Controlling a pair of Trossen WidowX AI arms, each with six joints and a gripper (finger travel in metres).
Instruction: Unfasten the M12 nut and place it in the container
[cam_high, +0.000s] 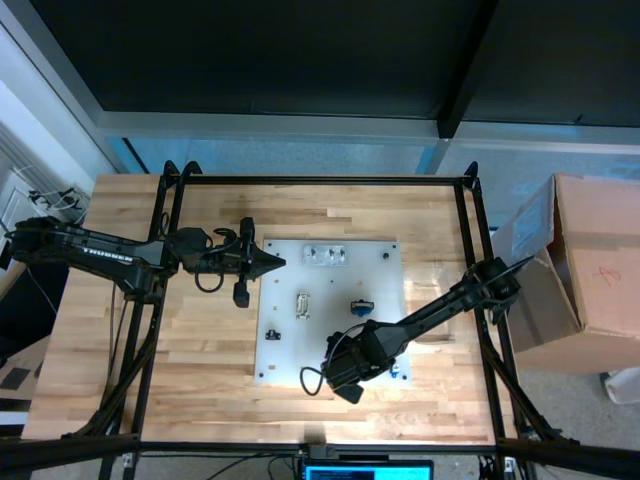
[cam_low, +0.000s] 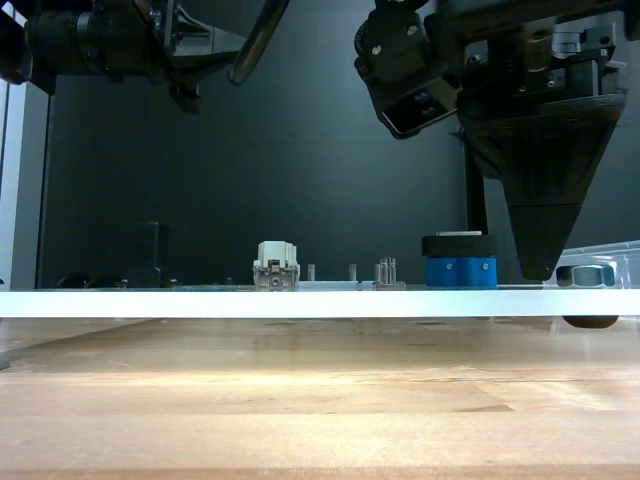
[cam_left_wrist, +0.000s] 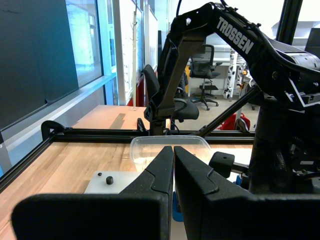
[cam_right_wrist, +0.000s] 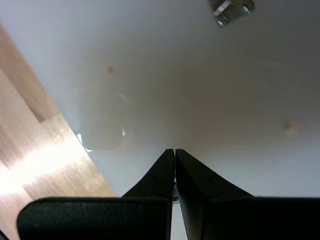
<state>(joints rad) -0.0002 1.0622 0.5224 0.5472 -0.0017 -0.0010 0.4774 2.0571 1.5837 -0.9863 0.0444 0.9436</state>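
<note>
Nearest to me, the right gripper hangs point-down over the near edge of the white board, its tip almost at the board surface. From its own camera the fingers are pressed together with only bare board beyond them, so I read it as closed on nothing.

Just to its right in the low view sits a small grey piece I take to be the nut. It is at board level and apart from the gripper, with the clear wall of the container behind it. It looks seated on its stud, but I cannot see the ribs.

Further in are a blue block and a white connector. Farthest away, the left gripper hovers high over the board's far left edge, fingers together and empty.

My worry is that a closed gripper beside the nut grips nothing. Lifting from here would come up empty, sliding sideways would knock the nut or stud, and pushing down would jam the tip into the board.

In the high view the right arm covers much of the nut's area, so I cannot confirm its seating from above. The container is faint there too.
</note>
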